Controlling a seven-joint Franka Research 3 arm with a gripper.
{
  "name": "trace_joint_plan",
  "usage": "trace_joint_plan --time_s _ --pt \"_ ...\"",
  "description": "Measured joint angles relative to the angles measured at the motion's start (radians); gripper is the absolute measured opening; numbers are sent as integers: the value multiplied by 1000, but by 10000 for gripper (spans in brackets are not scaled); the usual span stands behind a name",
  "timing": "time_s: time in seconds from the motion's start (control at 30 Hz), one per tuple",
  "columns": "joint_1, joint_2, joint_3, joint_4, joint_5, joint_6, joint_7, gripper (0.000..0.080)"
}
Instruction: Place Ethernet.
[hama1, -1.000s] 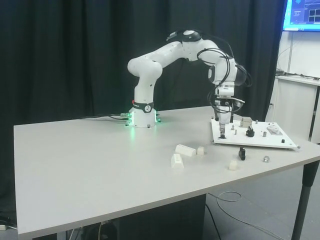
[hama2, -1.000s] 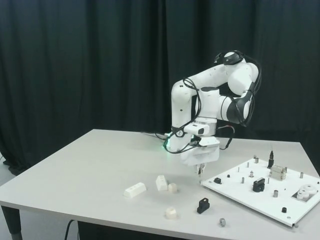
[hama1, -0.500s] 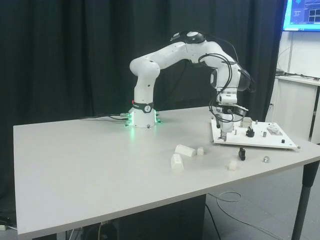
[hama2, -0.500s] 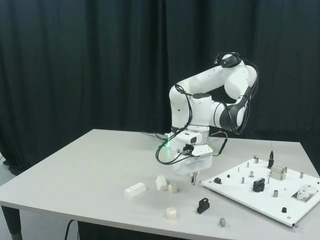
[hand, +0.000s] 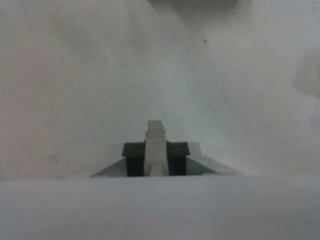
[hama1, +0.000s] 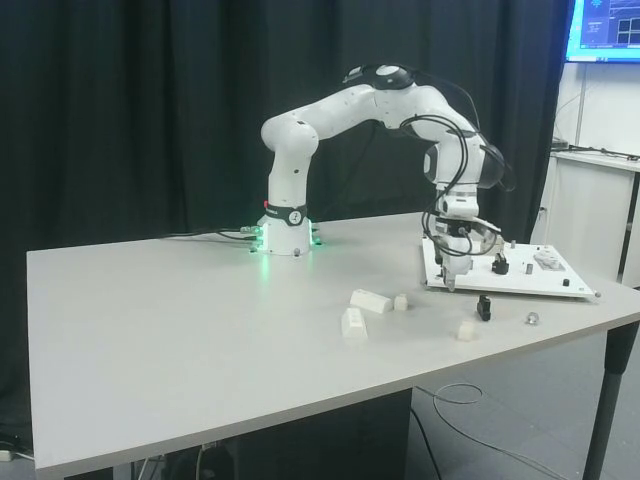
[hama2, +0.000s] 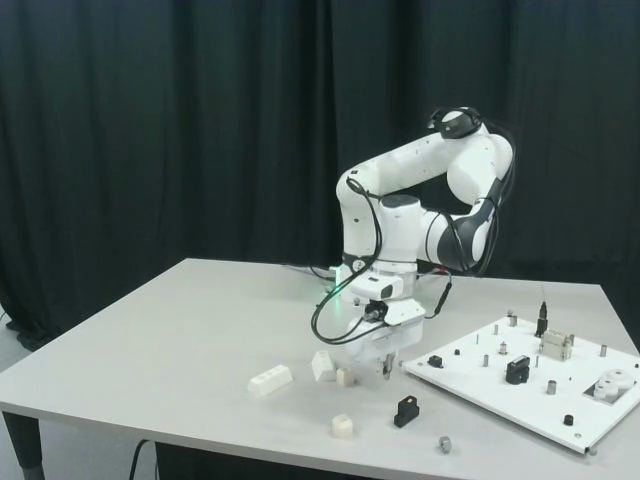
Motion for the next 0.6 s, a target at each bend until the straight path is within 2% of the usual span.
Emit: trace_joint_plan --time_s 0.23,0.27,0.43,0.47,0.6 --pt "-7 11 2 7 -1 0 0 80" --pt "-8 13 2 8 -1 0 0 295" --pt "-16 22 1 14 -3 0 0 295" --pt "-17 23 0 15 -3 0 0 601" --pt "-22 25 -2 18 -5 0 -2 601"
